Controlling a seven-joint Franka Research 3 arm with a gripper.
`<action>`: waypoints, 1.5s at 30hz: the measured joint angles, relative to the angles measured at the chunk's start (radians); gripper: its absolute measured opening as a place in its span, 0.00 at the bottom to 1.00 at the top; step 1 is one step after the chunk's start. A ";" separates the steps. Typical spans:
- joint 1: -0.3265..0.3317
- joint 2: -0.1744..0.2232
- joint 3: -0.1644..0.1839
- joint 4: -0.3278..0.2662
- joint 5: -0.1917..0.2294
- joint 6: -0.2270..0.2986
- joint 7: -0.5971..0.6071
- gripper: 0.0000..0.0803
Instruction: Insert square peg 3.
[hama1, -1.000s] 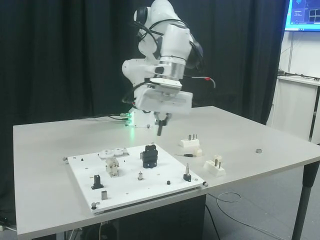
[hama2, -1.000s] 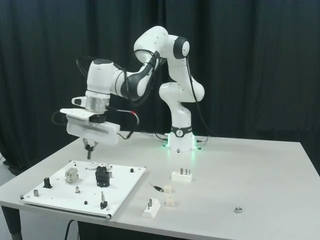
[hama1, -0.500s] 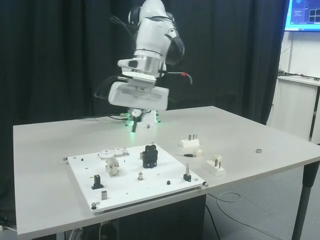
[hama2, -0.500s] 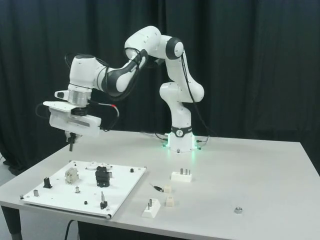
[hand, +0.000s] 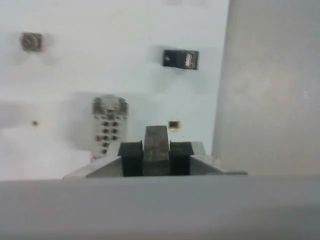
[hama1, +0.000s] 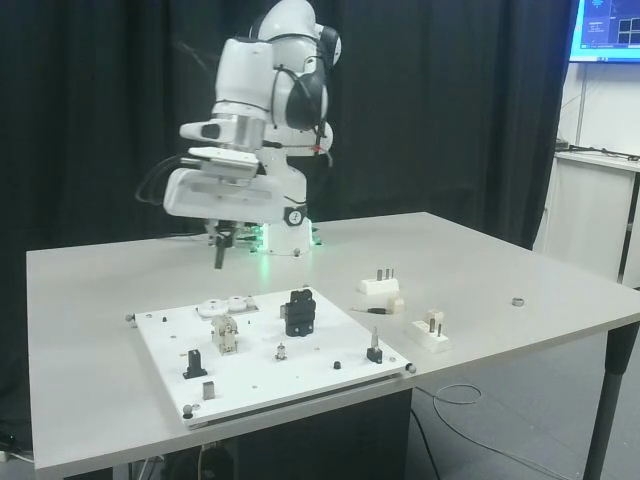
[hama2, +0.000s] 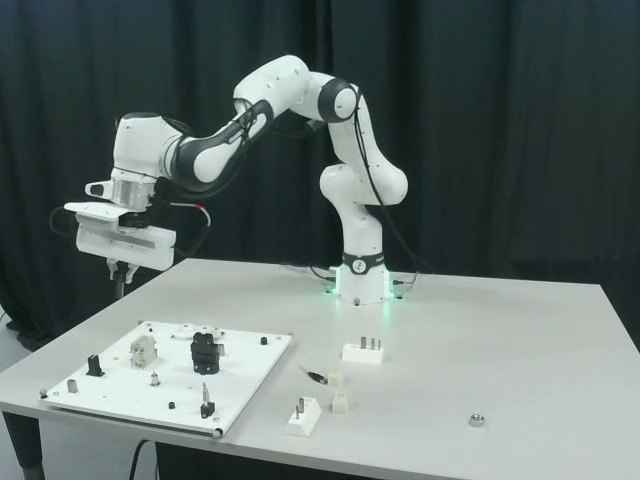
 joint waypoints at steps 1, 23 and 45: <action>-0.003 0.003 -0.006 0.000 0.012 0.003 -0.018 0.14; -0.065 0.117 -0.050 0.009 0.234 0.106 -0.258 0.14; -0.091 0.290 -0.050 0.129 0.308 0.088 -0.282 0.14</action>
